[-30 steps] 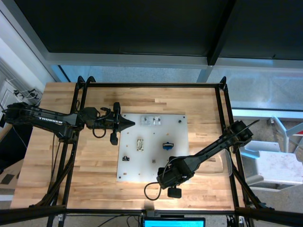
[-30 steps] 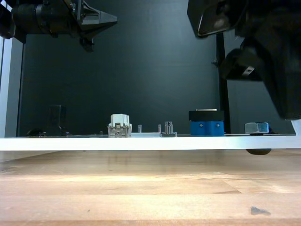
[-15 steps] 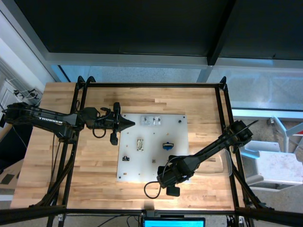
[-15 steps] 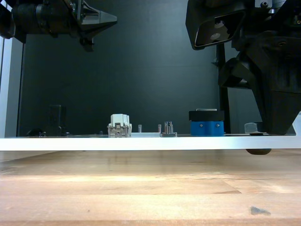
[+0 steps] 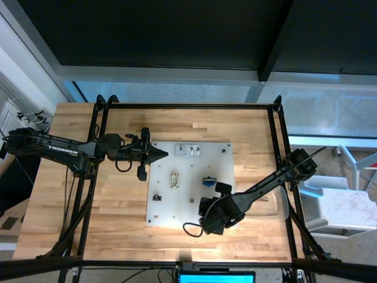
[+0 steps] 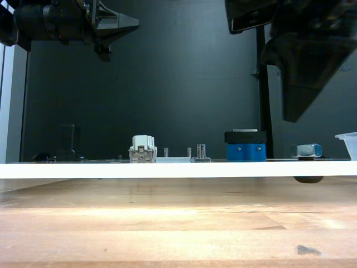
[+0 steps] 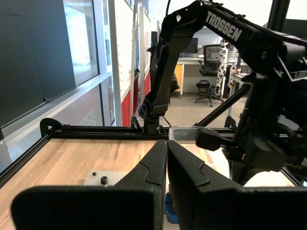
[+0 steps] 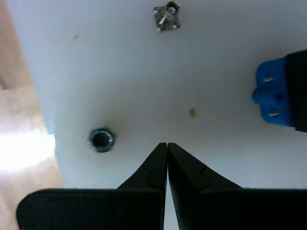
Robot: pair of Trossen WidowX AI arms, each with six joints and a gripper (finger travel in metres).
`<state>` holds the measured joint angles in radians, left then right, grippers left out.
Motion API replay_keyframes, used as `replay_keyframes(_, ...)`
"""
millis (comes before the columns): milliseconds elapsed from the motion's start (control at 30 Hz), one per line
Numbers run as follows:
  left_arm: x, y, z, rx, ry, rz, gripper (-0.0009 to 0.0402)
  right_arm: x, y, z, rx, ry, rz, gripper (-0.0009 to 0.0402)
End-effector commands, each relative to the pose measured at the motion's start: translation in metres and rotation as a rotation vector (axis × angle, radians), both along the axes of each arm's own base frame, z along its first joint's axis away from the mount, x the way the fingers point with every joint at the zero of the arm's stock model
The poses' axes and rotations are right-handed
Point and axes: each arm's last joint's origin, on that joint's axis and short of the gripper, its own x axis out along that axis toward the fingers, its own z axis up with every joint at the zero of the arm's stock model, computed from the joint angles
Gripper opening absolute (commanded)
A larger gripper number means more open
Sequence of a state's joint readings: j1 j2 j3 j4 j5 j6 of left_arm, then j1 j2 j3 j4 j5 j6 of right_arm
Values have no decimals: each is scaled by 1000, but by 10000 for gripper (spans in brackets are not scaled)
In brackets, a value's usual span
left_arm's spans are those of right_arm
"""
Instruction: Unfasten the M12 fastener and place in the container
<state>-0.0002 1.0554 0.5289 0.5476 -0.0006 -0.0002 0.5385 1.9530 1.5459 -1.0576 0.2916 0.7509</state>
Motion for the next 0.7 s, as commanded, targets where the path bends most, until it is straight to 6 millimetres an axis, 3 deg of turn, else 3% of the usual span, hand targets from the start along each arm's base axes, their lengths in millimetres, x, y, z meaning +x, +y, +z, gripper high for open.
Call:
replay_keyframes(33, 0, 0, 0, 0, 0, 0, 0, 1, 3, 0, 81, 29, 46, 0)
replay_keyframes(233, 0, 0, 0, 0, -1, 0, 0, 6, 13, 1, 268, 35, 103, 0)
replay_keyframes(700, 0, 0, 0, 0, 0, 0, 0, 7, 15, -27, 289, 56, 120, 0)
